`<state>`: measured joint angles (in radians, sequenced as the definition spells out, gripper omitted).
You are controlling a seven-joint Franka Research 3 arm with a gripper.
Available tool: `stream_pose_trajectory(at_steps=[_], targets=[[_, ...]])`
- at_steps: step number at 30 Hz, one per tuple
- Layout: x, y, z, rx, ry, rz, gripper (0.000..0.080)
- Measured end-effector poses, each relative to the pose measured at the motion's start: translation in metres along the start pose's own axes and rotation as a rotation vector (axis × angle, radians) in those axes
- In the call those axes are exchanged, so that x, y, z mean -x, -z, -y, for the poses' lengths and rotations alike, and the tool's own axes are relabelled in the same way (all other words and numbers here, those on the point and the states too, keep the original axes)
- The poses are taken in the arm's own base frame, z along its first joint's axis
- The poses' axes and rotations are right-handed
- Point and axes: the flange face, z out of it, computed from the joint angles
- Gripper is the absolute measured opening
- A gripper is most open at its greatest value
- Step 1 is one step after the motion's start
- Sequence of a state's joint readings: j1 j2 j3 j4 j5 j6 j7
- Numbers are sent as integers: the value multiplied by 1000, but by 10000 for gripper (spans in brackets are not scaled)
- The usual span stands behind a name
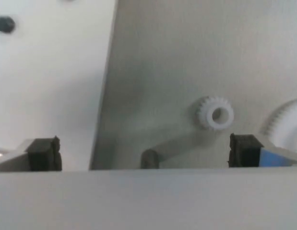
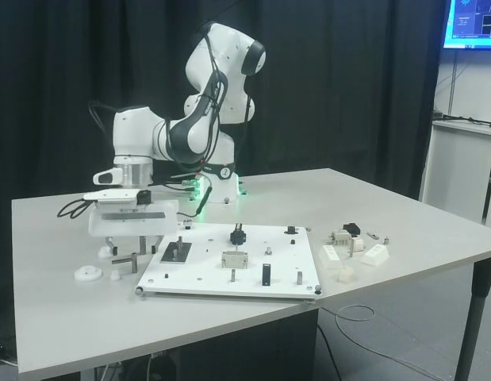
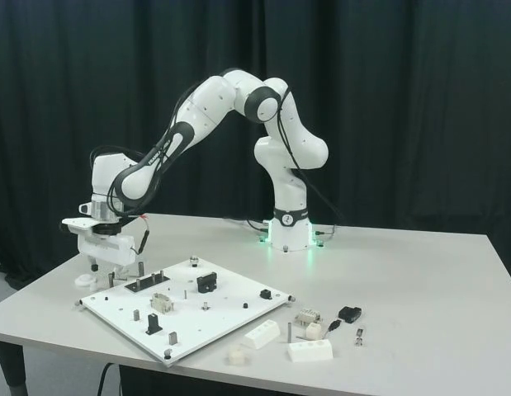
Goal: Remove square peg 3.
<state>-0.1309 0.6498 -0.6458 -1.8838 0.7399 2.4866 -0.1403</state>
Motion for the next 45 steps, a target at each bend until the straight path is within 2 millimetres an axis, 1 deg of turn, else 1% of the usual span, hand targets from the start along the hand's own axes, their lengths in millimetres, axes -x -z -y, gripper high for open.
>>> stream_pose_trajectory(at_steps=[3, 4, 12, 45], targets=[[-2, 6, 4, -11, 4, -9, 765], [-3, 8, 5, -14, 4, -11, 791], [-5, 17, 10, -28, 5, -21, 798], [-9, 22, 11, -32, 1, -32, 800]])
